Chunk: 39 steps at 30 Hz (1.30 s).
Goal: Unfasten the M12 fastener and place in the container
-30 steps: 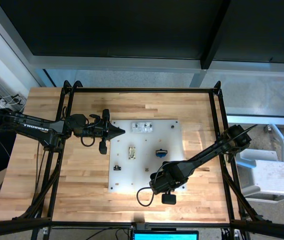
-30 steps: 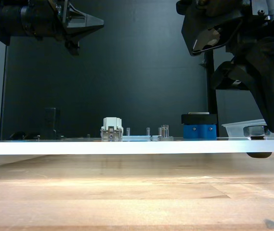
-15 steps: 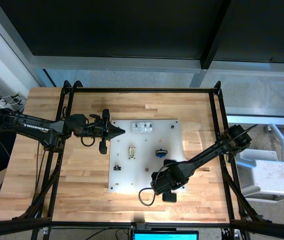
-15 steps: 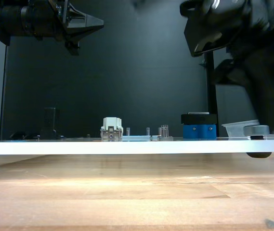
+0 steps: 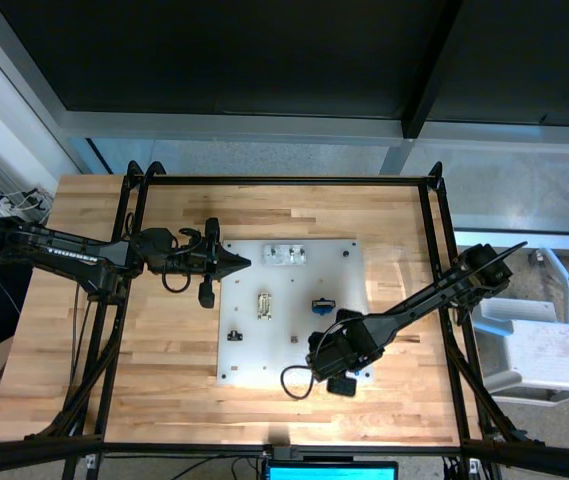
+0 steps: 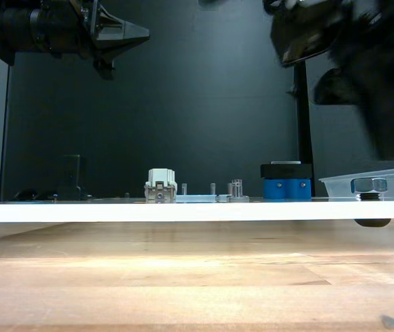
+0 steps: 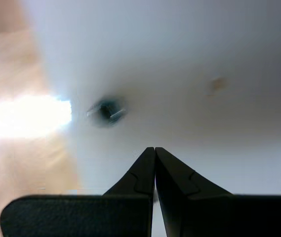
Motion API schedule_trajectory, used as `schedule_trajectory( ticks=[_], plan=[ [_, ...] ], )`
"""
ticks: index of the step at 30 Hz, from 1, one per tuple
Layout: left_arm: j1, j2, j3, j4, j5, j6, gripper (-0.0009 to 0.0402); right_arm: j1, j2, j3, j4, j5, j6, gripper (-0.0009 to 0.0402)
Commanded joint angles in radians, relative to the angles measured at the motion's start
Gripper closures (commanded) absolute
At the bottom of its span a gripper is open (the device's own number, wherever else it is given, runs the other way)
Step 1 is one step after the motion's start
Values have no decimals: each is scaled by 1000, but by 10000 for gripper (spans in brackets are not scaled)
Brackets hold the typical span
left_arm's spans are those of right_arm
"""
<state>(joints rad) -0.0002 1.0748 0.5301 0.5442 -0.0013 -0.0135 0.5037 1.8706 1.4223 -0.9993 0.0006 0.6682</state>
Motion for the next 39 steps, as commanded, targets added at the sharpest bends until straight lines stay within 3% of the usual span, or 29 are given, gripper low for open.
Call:
schedule_trajectory(
  ticks=[1,21,30,39],
  plan=[
    [0,0,0,0,0,0,393,1,-3,14,21,-77,-3,393],
    [0,0,0,0,0,0,393,3,69,-3,174,-66,-26,393],
    [0,0,0,0,0,0,393,3,69,-14,142,-21,-20,393],
    [0,0,0,0,0,0,393,2,69,-14,142,-19,-21,393]
  ],
)
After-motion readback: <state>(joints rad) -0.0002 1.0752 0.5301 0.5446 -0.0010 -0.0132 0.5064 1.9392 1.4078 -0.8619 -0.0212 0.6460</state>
